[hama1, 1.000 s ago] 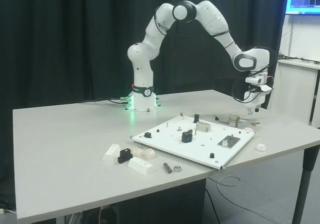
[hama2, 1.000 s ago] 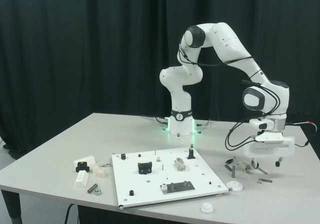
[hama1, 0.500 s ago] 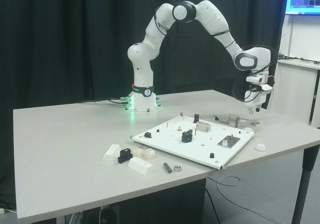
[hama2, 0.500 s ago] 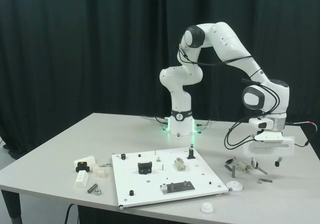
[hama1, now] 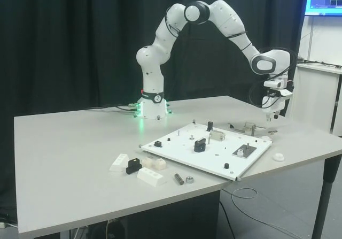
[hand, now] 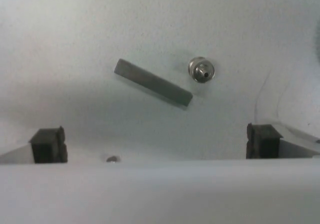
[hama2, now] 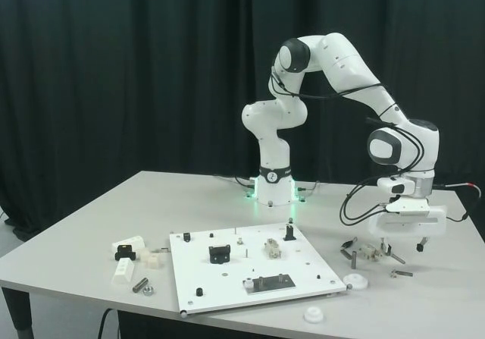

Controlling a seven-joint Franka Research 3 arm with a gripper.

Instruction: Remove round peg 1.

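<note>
A grey round peg (hand: pixel 152 82) lies flat on the grey table, beside a small round metal part (hand: pixel 202 69). My gripper (hand: pixel 155 143) hangs above them, open wide, with nothing between its black fingertips (hand: pixel 47 145). In the room views the gripper (hama1: pixel 271 113) (hama2: pixel 402 246) hovers over the table to the right of the white board (hama1: pixel 176 148) (hama2: pixel 197 267), a little above the loose parts lying there.
Black and metal fixtures stand on the white board. Loose metal parts (hama2: pixel 364 251) and white discs (hama2: pixel 353 281) (hama1: pixel 277 156) lie by the board's right side. White blocks, a black piece and a bolt (hama1: pixel 144 167) lie at its left front.
My gripper has risen a little from the table at the board's right side; the peg stays lying on the table.
</note>
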